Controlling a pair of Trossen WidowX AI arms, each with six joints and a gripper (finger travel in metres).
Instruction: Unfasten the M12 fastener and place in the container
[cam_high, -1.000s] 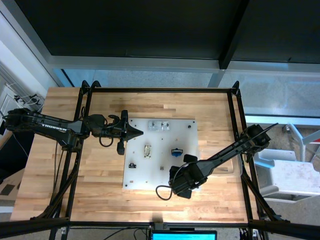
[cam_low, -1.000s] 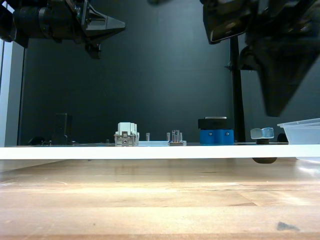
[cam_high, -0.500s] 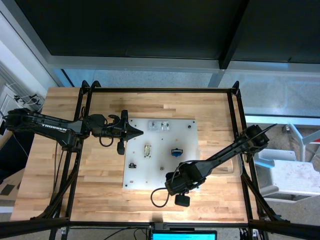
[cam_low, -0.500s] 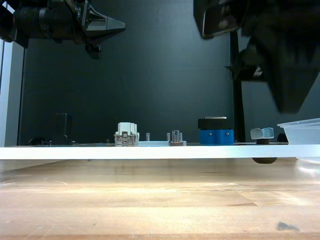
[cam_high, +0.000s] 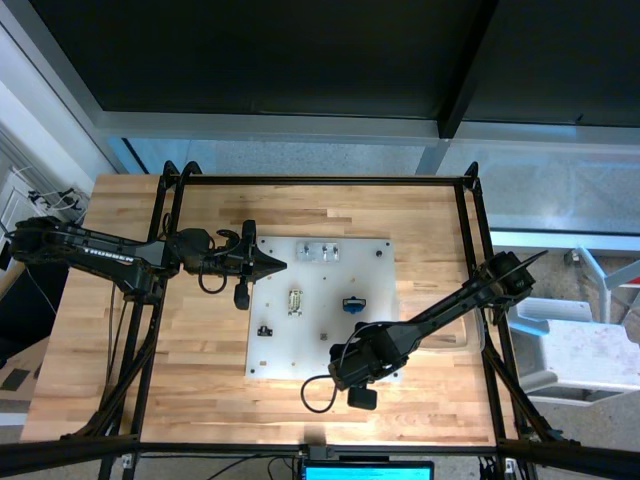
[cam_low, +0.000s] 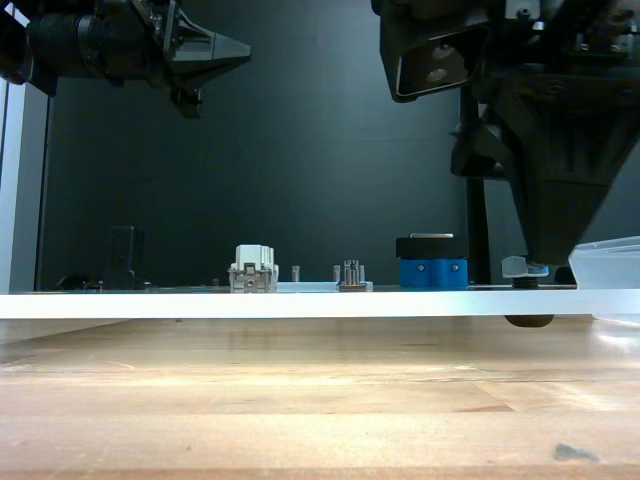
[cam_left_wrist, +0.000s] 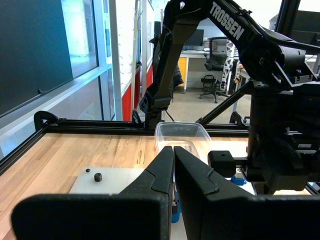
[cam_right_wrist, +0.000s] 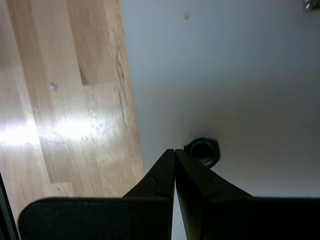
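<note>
The M12 fastener (cam_low: 516, 266) is a small silver nut on its stud at the white board's (cam_high: 300, 340) near right edge. From above it shows as a dark hex ring (cam_right_wrist: 202, 151). My right gripper (cam_low: 548, 262) points straight down and is shut on nothing. Its tip (cam_right_wrist: 174, 150) is just beside the nut, a little above the board. The clear container (cam_low: 612, 262) stands right of the board, and the right arm partly covers the container (cam_high: 473, 340) from above. My left gripper (cam_high: 280, 265) is shut and hovers high over the board's far left edge.
A blue connector block (cam_low: 432, 265), a grey connector (cam_low: 253, 270) and small silver posts (cam_low: 350, 274) stand on the board. The left wrist view shows the container (cam_left_wrist: 180, 133) and a black post (cam_left_wrist: 98, 176). A black frame (cam_high: 470, 200) rings the wooden table.
The right gripper swung upright and came down until its tip was beside the nut. Its wrist shifted toward the near edge. The left arm did not move.
</note>
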